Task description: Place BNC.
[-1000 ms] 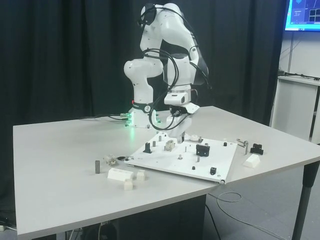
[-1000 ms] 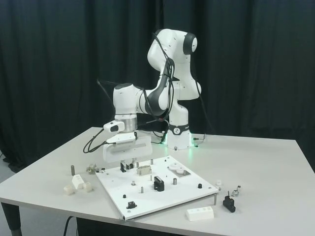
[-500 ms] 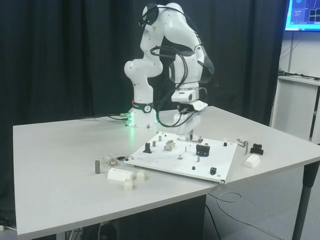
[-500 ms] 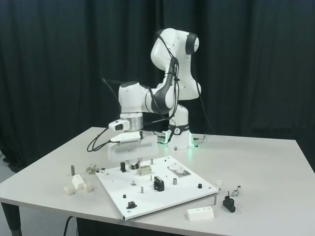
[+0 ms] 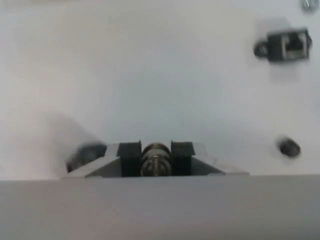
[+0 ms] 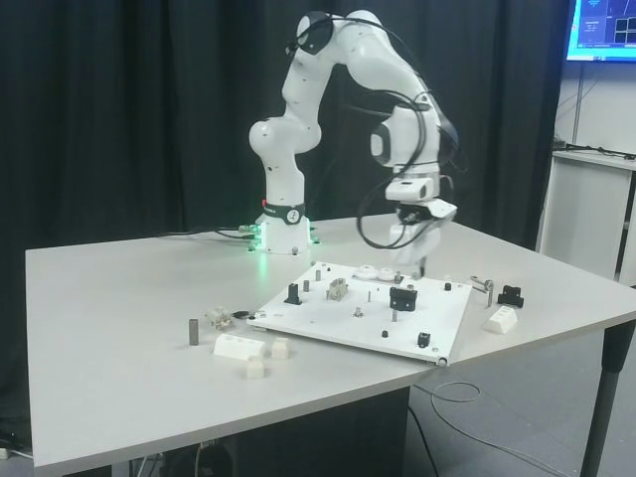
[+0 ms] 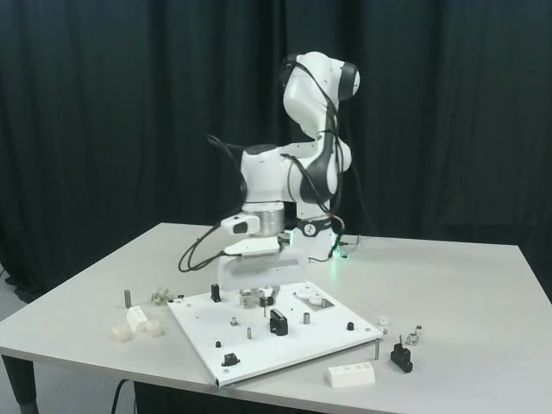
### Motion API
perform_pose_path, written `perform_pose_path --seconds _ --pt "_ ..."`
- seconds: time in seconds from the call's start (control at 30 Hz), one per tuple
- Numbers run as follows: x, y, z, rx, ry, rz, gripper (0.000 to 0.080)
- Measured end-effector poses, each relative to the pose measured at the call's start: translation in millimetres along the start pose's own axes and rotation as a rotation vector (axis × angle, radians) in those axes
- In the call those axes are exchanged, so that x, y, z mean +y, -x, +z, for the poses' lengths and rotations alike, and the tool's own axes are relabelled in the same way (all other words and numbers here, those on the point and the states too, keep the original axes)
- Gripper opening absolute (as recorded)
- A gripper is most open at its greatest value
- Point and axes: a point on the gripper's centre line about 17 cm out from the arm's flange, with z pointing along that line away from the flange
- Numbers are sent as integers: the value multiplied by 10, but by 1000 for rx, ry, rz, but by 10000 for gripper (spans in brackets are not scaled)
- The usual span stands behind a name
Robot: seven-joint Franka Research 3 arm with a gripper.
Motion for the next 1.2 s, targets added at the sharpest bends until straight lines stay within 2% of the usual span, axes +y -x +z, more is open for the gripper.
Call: perform_pose_path --seconds 0.23,0.5,0.9,1.2 --pt "-123 -353 133 -7 23 11 121" --pt "-234 -690 313 -28 29 31 121" --pt "-255 -912 553 -99 25 104 121" --pt "-213 -1028 672 -124 26 118 121"
